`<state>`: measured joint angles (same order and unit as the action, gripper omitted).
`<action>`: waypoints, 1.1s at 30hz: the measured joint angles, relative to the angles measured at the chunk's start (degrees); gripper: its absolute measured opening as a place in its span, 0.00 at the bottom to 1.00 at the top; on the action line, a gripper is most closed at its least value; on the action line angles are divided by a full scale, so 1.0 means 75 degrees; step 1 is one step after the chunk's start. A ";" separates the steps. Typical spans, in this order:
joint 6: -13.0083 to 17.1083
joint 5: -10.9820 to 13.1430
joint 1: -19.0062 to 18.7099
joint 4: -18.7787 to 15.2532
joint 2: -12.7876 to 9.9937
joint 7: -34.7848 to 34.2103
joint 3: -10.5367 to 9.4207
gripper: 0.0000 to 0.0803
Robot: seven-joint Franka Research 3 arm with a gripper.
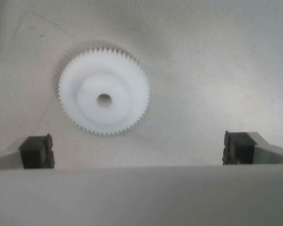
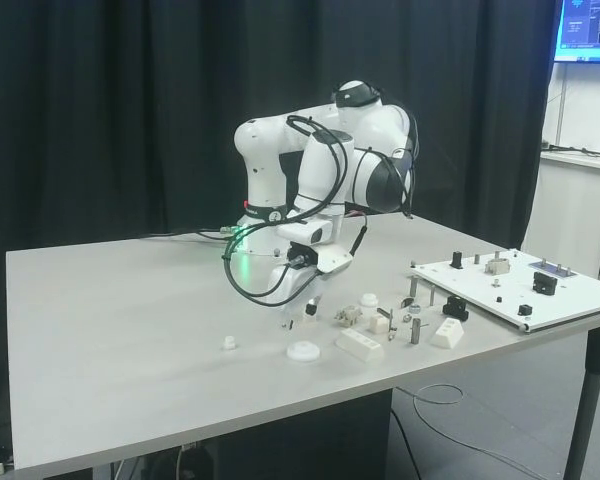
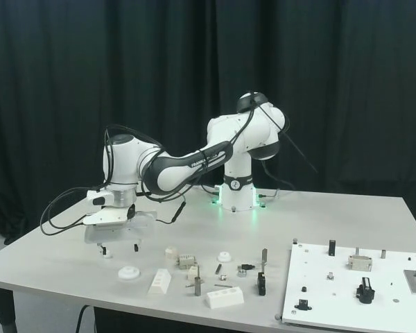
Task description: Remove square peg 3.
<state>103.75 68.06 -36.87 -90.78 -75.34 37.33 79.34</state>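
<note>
Wrist view: white toothed plastic gear (image 1: pixel 104 98) lies flat on the grey desk (image 1: pixel 212 70), upper left of frame.
Tool (image 1: pixel 137 149): jaws wide apart, holding nothing.
Square peg 3: cannot tell which part it is.
Advice: identify it among the parts first.

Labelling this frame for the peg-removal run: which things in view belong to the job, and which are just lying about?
Job:
- gripper, open
- white board with mounted parts, well away from the gripper; cannot tell which part is square peg 3

Lying about:
- white gear, directly below the gripper
- small white cap
- white block
</note>
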 joint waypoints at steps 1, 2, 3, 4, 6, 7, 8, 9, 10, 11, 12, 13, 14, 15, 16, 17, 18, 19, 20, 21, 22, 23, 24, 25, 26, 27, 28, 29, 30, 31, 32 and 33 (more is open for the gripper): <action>0.0000 -0.0008 0.0003 0.0009 0.0000 0.0000 0.0002 1.00; -0.0001 -0.0015 0.0004 0.0016 0.0000 0.0000 0.0004 1.00; -0.0003 -0.0022 0.0005 0.0022 0.0000 0.0000 0.0007 1.00; -0.0005 -0.0026 0.0006 0.0026 0.0000 -0.0001 0.0009 1.00; -0.0009 -0.0031 0.0006 0.0034 0.0000 -0.0012 0.0014 1.00; -0.0013 -0.0033 0.0006 0.0038 0.0000 -0.0016 0.0017 1.00; -0.0016 -0.0034 0.0006 0.0041 0.0000 -0.0020 0.0020 1.00; -0.0021 -0.0035 0.0006 0.0045 0.0000 -0.0025 0.0023 1.00; -0.0027 -0.0035 0.0006 0.0048 0.0000 -0.0032 0.0027 1.00; -0.0034 -0.0036 0.0006 0.0052 0.0000 -0.0044 0.0031 1.00; -0.0042 -0.0036 0.0006 0.0057 0.0000 -0.0066 0.0036 1.00; -0.0049 -0.0036 0.0006 0.0062 0.0000 -0.0089 0.0041 1.00; -0.0058 -0.0036 0.0006 0.0069 0.0000 -0.0104 0.0047 1.00; -0.0067 -0.0036 0.0007 0.0078 0.0000 -0.0115 0.0053 1.00; -0.0074 -0.0037 0.0008 0.0088 0.0000 -0.0126 0.0058 1.00; -0.0080 -0.0039 0.0010 0.0098 0.0000 -0.0137 0.0063 1.00; -0.0086 -0.0042 0.0013 0.0111 0.0000 -0.0152 0.0069 1.00; -0.0091 -0.0046 0.0016 0.0122 0.0000 -0.0165 0.0073 1.00; -0.0095 -0.0052 0.0019 0.0134 0.0000 -0.0179 0.0077 1.00; -0.0098 -0.0062 0.0022 0.0146 0.0000 -0.0191 0.0081 1.00; -0.0101 -0.0072 0.0025 0.0157 0.0000 -0.0201 0.0084 1.00; -0.0103 -0.0082 0.0029 0.0170 0.0000 -0.0213 0.0086 1.00; -0.0106 -0.0091 0.0034 0.0185 0.0000 -0.0227 0.0088 1.00; -0.0109 -0.0101 0.0039 0.0200 0.0000 -0.0243 0.0089 1.00; -0.0113 -0.0114 0.0043 0.0214 0.0000 -0.0262 0.0091 1.00; -0.0117 -0.0125 0.0046 0.0226 0.0000 -0.0282 0.0092 1.00; -0.0122 -0.0131 0.0049 0.0237 0.0000 -0.0303 0.0094 1.00; -0.0128 -0.0132 0.0050 0.0245 0.0000 -0.0323 0.0096 1.00; -0.0137 -0.0132 0.0051 0.0255 0.0000 -0.0351 0.0099 1.00; -0.0149 -0.0132 0.0051 0.0266 0.0000 -0.0384 0.0102 1.00; -0.0168 -0.0132 0.0052 0.0279 0.0000 -0.0415 0.0107 1.00; -0.0197 -0.0132 0.0052 0.0295 -0.0001 -0.0448 0.0113 1.00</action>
<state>102.28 67.06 -36.48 -88.57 -75.35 33.97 80.19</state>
